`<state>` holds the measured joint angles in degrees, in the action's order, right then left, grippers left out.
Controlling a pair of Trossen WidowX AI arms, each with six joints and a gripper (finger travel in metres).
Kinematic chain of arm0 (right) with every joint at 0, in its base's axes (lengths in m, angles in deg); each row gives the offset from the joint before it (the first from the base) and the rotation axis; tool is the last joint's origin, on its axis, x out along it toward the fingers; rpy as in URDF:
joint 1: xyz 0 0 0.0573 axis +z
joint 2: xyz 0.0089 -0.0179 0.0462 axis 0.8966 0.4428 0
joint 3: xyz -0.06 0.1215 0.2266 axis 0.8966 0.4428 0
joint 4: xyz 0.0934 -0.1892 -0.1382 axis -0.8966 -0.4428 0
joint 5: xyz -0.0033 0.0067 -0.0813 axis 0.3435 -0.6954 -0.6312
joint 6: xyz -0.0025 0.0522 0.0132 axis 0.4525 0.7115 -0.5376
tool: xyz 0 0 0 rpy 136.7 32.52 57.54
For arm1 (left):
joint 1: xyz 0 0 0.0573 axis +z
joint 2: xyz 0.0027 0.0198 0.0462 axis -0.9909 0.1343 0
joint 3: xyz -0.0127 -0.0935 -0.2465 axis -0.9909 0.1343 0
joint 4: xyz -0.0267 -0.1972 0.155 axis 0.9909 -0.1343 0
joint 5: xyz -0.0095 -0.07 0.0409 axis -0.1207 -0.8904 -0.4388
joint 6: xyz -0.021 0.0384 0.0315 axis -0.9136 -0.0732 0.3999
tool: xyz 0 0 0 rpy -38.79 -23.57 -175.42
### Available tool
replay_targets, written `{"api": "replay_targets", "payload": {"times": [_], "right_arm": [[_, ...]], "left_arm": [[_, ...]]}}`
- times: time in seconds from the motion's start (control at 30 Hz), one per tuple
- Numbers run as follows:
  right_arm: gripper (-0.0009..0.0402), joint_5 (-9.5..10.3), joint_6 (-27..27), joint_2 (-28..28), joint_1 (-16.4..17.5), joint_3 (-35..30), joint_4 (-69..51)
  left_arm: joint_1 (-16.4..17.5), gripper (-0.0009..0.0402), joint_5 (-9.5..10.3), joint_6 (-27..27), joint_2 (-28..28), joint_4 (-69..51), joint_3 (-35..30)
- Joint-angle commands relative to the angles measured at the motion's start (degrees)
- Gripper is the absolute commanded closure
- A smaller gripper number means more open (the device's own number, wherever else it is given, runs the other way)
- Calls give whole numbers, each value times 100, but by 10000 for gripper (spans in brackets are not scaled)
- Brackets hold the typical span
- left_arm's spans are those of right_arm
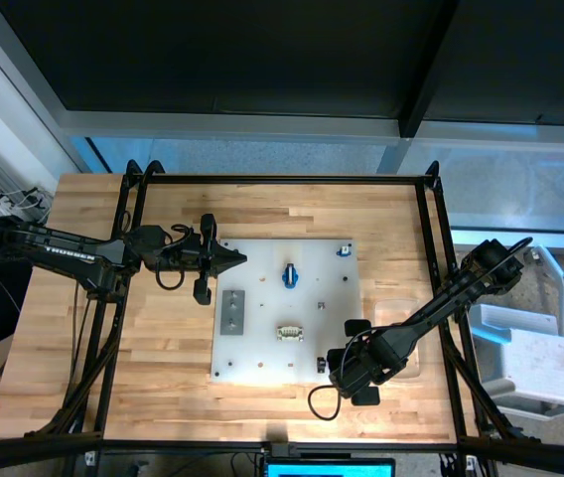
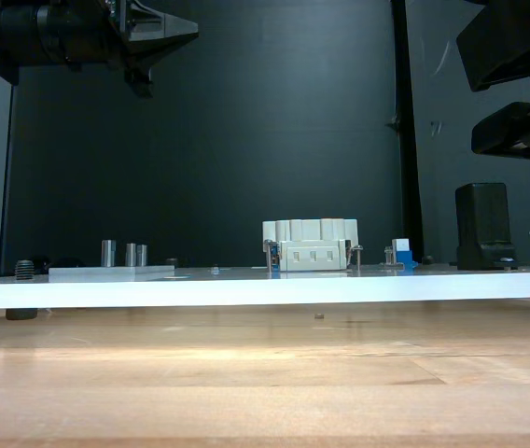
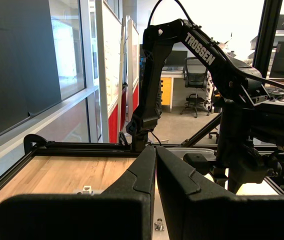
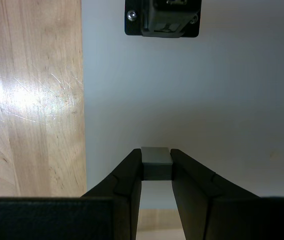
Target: Pick the 16mm bar from the taskboard and place it in the container
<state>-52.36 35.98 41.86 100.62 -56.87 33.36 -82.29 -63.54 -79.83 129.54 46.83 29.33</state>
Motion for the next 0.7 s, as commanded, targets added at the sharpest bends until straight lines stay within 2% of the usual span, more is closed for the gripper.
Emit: {"api": "replay_targets", "payload": {"times": [0.03, 0.7], "right_arm": [[375, 0, -9, -35, 0, -28, -7], [375, 4, -11, -671, -2, -50, -219]], "left_arm": [[2, 393, 0, 0, 0, 2, 0], [2, 393, -2, 0, 0, 2, 0]]}}
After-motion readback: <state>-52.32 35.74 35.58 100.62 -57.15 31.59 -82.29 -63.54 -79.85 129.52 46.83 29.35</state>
